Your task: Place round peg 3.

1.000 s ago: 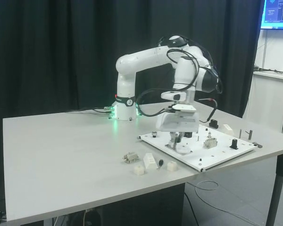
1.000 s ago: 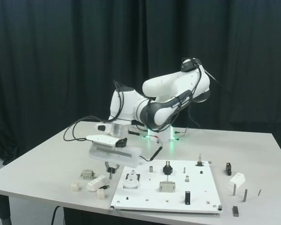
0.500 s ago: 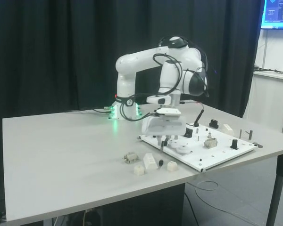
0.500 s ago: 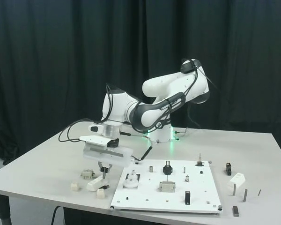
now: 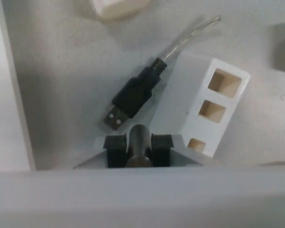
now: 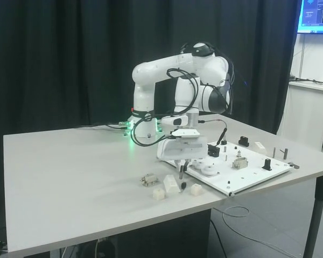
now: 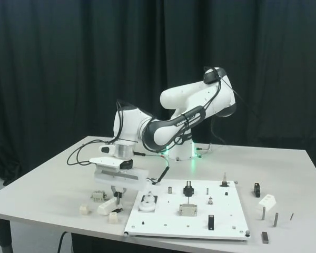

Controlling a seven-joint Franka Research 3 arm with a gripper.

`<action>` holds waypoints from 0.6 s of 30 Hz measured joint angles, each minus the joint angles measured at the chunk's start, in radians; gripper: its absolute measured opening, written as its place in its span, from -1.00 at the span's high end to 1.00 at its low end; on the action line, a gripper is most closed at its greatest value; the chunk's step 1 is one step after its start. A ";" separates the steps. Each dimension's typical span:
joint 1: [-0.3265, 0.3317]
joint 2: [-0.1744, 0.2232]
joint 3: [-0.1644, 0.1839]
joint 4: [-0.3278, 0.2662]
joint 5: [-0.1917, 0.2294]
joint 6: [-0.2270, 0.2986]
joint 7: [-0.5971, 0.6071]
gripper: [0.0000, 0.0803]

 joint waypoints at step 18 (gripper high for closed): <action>0.004 -0.004 0.013 -0.010 0.016 0.016 -0.019 -0.81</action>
